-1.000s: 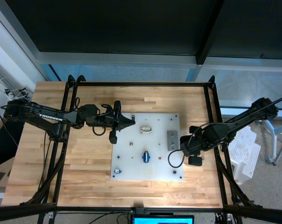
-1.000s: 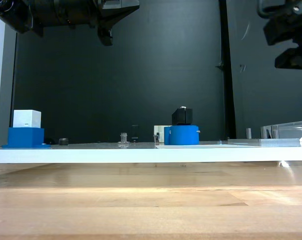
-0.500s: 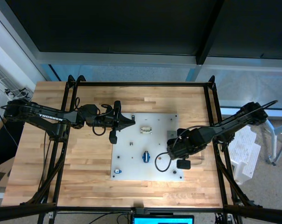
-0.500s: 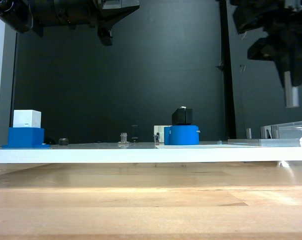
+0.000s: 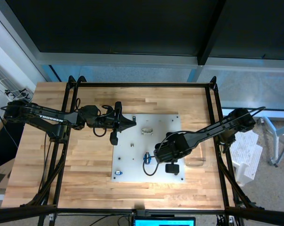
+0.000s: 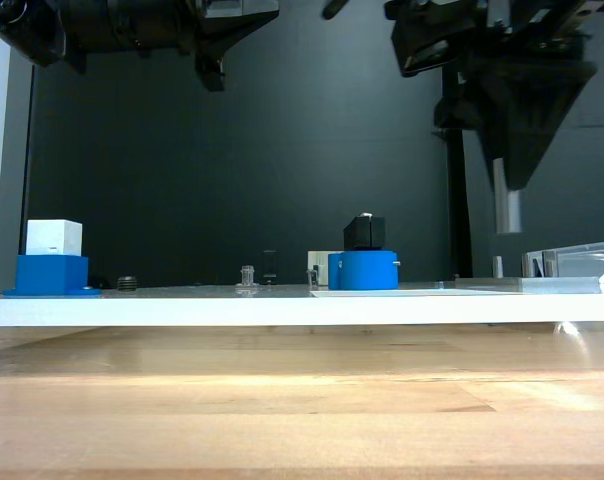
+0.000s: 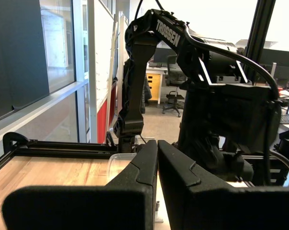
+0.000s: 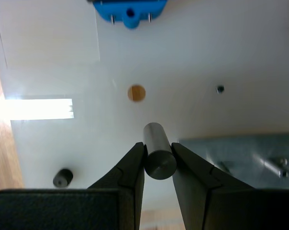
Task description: Pick the 16mm cylinder and install on the taskboard
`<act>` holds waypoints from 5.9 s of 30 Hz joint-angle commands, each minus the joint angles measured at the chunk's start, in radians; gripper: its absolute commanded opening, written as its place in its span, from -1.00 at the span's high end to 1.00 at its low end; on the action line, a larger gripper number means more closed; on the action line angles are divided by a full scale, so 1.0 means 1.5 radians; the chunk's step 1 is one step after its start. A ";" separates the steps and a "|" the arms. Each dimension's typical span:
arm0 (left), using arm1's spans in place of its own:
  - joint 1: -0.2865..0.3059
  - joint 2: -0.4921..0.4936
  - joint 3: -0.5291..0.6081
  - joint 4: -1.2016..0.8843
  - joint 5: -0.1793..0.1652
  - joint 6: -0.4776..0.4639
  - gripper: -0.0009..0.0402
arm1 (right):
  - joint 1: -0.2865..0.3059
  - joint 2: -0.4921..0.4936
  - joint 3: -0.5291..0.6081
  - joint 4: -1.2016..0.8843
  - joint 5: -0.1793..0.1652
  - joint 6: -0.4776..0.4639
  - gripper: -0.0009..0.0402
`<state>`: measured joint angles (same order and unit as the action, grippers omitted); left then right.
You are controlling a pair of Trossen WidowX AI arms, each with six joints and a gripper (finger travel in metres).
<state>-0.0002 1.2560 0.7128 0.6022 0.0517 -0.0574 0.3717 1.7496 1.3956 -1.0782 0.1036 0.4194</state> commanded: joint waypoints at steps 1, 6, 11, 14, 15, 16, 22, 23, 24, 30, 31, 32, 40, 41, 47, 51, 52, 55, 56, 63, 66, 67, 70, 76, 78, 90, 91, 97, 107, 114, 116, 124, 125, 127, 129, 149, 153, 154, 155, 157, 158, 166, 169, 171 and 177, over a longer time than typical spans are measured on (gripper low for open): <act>0.000 0.000 0.000 0.000 0.000 0.000 0.96 | -0.001 0.018 0.018 0.002 0.000 -0.007 0.90; 0.000 0.000 0.000 0.000 0.000 0.000 0.96 | -0.003 0.031 0.024 0.017 0.000 -0.007 0.90; 0.000 0.000 0.000 0.000 0.000 0.000 0.96 | -0.002 0.051 0.024 0.029 -0.001 -0.009 0.90; 0.000 0.000 0.000 0.000 0.000 0.000 0.96 | -0.003 0.051 0.023 0.036 0.001 -0.011 0.90; 0.000 0.000 0.000 0.000 0.000 0.000 0.96 | -0.002 0.055 0.023 0.039 0.001 -0.011 0.90; 0.000 0.000 0.000 0.000 0.000 0.000 0.96 | -0.003 0.058 0.023 0.041 0.001 -0.011 0.90; 0.000 0.000 0.000 0.000 0.000 0.000 0.96 | -0.002 0.070 0.023 0.047 0.000 -0.015 0.90; 0.000 0.000 0.000 0.000 0.000 0.000 0.96 | -0.002 0.070 0.023 0.047 0.001 -0.015 0.90; 0.000 0.000 0.000 0.000 0.000 0.000 0.96 | -0.002 0.072 0.022 0.047 0.001 -0.017 0.90; 0.000 0.000 0.000 0.000 0.000 0.000 0.96 | -0.002 0.073 0.022 0.048 0.005 -0.019 0.90; 0.000 0.000 0.000 0.000 0.000 0.000 0.96 | -0.002 0.073 0.022 0.049 0.006 -0.019 0.90; 0.000 0.000 0.000 0.000 0.000 0.000 0.96 | -0.002 0.073 0.022 0.050 0.006 -0.019 0.90; 0.000 0.000 0.000 0.000 0.000 0.000 0.96 | -0.002 0.073 0.012 0.060 -0.001 -0.019 0.90; 0.000 0.000 0.000 0.000 0.000 0.000 0.96 | -0.002 0.073 0.012 0.062 -0.001 -0.019 0.90; 0.000 0.000 0.000 0.000 0.000 0.000 0.96 | -0.001 0.073 0.007 0.068 -0.001 -0.018 0.90; 0.000 0.000 0.000 0.000 0.000 0.000 0.96 | -0.001 0.073 0.004 0.070 0.000 -0.018 0.90; 0.000 0.000 0.000 0.000 0.000 0.000 0.96 | -0.001 0.073 0.003 0.072 0.000 -0.018 0.90; 0.000 0.000 0.000 0.000 0.000 0.000 0.96 | -0.001 0.073 0.000 0.078 0.000 -0.019 0.90; 0.000 0.000 0.000 0.000 0.000 0.000 0.96 | -0.001 0.073 0.000 0.079 0.000 -0.019 0.90; 0.000 0.000 0.000 0.000 0.000 0.000 0.96 | -0.001 0.073 -0.004 0.084 0.000 -0.019 0.90; 0.000 0.000 0.000 0.000 0.000 0.000 0.96 | -0.001 0.073 -0.004 0.085 0.001 -0.019 0.90; 0.000 0.000 0.000 0.000 0.000 0.000 0.96 | -0.001 0.073 -0.004 0.085 0.000 -0.019 0.90; 0.000 0.000 0.000 0.000 0.000 0.000 0.96 | -0.001 0.073 -0.005 0.088 0.000 -0.019 0.90; 0.000 0.000 0.000 0.000 0.000 0.000 0.96 | -0.001 0.073 -0.021 0.109 0.000 -0.019 0.90; 0.000 0.000 0.000 0.000 0.000 0.000 0.96 | -0.001 0.073 -0.027 0.113 0.000 -0.019 0.90; 0.000 0.000 0.000 0.000 0.000 0.000 0.96 | 0.000 0.073 -0.063 0.160 -0.001 -0.019 0.90; 0.000 0.000 0.000 0.000 0.000 0.000 0.96 | 0.000 0.073 -0.063 0.160 0.000 -0.019 0.90; 0.000 0.000 0.000 0.000 0.000 0.000 0.96 | 0.001 0.073 -0.063 0.162 0.000 -0.019 0.90; 0.000 0.000 0.000 0.000 0.000 0.000 0.96 | 0.003 0.073 -0.063 0.164 0.001 -0.016 0.60; 0.000 0.000 0.000 0.000 0.000 0.000 0.96 | 0.003 0.073 -0.063 0.166 0.001 -0.016 0.11; 0.000 0.000 0.000 0.000 0.000 0.000 0.96 | 0.003 0.072 -0.063 0.166 0.001 -0.019 0.00; 0.000 0.000 0.000 0.000 0.000 0.000 0.96 | 0.003 0.035 -0.063 0.162 0.000 -0.045 -0.16; 0.000 0.000 0.000 0.000 0.000 0.000 0.96 | 0.002 0.027 -0.063 0.159 0.000 -0.049 -0.15; 0.000 0.000 0.000 0.000 0.000 0.000 0.96 | 0.002 0.010 -0.065 0.147 0.001 -0.062 -0.14; 0.000 0.000 0.000 0.000 0.000 0.000 0.96 | 0.002 -0.010 -0.073 0.143 0.001 -0.066 -0.12; 0.000 0.000 0.000 0.000 0.000 0.000 0.96 | -0.006 -0.106 -0.141 0.169 0.006 -0.083 0.02; 0.000 0.000 0.000 0.000 0.000 0.000 0.96 | -0.040 -0.157 -0.174 0.251 0.005 -0.102 0.14; 0.000 0.000 0.000 0.000 0.000 0.000 0.96 | -0.052 -0.173 -0.188 0.280 0.004 -0.107 0.20; 0.000 0.000 0.000 0.000 0.000 0.000 0.96 | -0.062 -0.189 -0.202 0.303 0.006 -0.113 0.26; 0.000 0.000 0.000 0.000 0.000 0.000 0.96 | -0.078 -0.225 -0.228 0.345 0.012 -0.127 0.40; 0.000 0.000 0.000 0.000 0.000 0.000 0.96 | -0.085 -0.242 -0.240 0.365 0.017 -0.136 0.47; 0.000 0.000 0.000 0.000 0.000 0.000 0.96 | -0.131 -0.388 -0.351 0.587 0.035 -0.207 0.95; 0.000 0.000 0.000 0.000 0.000 0.000 0.96 | -0.147 -0.438 -0.398 0.697 0.042 -0.217 0.89; 0.000 0.000 0.000 0.000 0.000 0.000 0.96 | -0.158 -0.467 -0.427 0.764 0.042 -0.222 0.89; 0.000 0.000 0.000 0.000 0.000 0.000 0.96 | -0.178 -0.537 -0.494 0.858 0.069 -0.247 0.96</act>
<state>-0.0002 1.2564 0.7128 0.6018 0.0513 -0.0574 0.1062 0.9623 0.6685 0.2001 0.1886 0.0605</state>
